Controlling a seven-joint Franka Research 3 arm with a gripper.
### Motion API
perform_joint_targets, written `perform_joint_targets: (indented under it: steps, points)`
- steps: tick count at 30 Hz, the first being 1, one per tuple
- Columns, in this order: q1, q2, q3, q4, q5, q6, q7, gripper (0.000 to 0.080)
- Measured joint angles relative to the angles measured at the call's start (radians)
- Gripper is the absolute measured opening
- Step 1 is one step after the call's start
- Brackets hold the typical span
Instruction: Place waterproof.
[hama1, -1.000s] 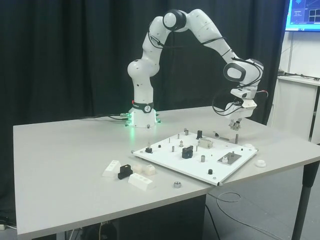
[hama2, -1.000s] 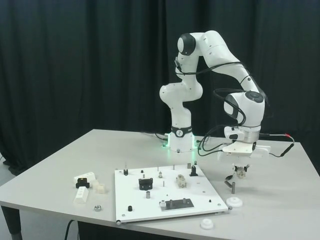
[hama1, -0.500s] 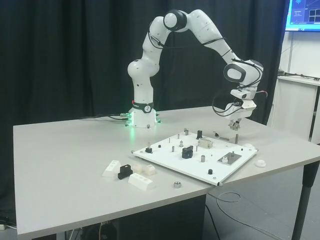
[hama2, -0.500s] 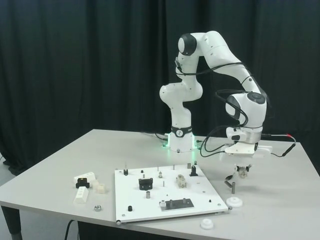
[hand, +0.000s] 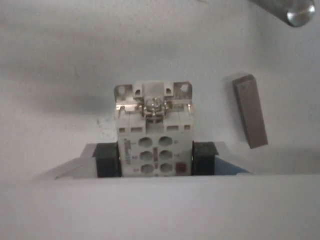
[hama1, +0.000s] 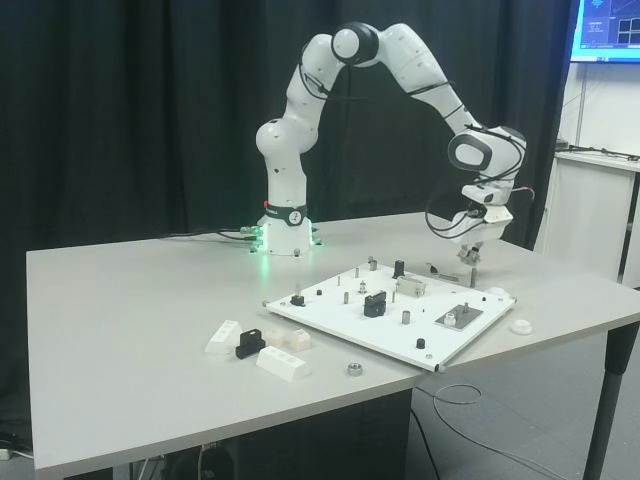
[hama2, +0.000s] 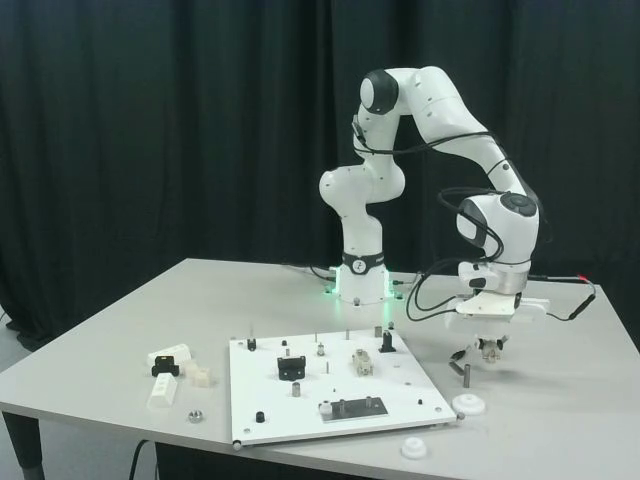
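In the wrist view, a small white connector with several round holes and a metal clip on top sits between my two black finger pads. My gripper is shut on this connector. In the room views the gripper hangs a little above the grey table, beyond the far right corner of the white board. The connector is too small to make out there.
A grey bar and a metal cylinder lie on the table under the gripper. The board carries several pegs and black fixtures. Two white discs lie off its right edge. White and black blocks and a nut lie to its left.
The arm has swung the gripper a little away from the board, to the right in the second room view, and slightly higher. It stays shut on the connector.
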Motion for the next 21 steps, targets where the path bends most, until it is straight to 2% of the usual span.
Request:
perform_joint_targets:
  steps: [11, 15, 16, 21]
  points:
    - [0.003, 0.03, 0.0, 0.0, 0.0, 0.047, 0.015, 0.0306]
    - [0.003, 0.034, -0.001, 0.0, -0.001, 0.05, 0.015, 0.0306]
    - [0.003, 0.034, -0.001, 0.0, -0.002, 0.05, 0.015, 0.0538]
    - [0.003, 0.033, -0.004, 0.001, -0.003, 0.048, 0.015, 0.0538]
